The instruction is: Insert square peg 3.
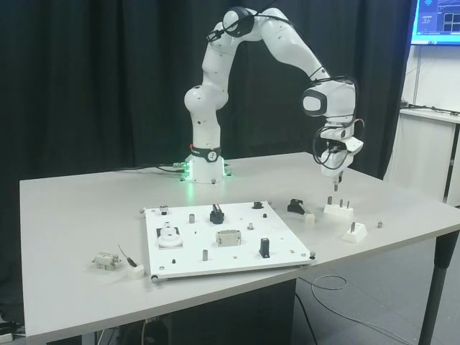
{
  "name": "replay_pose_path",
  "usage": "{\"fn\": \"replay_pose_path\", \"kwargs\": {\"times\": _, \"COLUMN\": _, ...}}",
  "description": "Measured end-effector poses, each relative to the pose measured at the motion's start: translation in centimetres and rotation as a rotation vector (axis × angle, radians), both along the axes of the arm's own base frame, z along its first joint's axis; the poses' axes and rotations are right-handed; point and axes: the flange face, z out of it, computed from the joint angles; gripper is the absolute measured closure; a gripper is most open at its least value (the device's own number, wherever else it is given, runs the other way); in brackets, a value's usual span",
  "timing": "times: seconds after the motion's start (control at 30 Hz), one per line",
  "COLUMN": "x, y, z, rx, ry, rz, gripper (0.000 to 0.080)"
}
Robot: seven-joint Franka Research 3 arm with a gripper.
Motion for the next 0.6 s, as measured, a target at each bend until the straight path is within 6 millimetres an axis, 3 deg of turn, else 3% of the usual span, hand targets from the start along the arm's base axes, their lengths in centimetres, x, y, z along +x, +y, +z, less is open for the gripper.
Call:
{"fn": "replay_pose_path", "kwargs": {"times": 0.33, "x": 0.4, "y": -0.7, "z": 0.1, "rx": -0.007, "ry": -0.007, "rz": -0.008, "gripper": 0.0687}}
{"fn": "replay_pose_path", "kwargs": {"times": 0.6, "x": 1.5, "y": -2.4, "z": 0.8, "rx": -0.039, "ry": -0.033, "rz": -0.005, "gripper": 0.0687}}
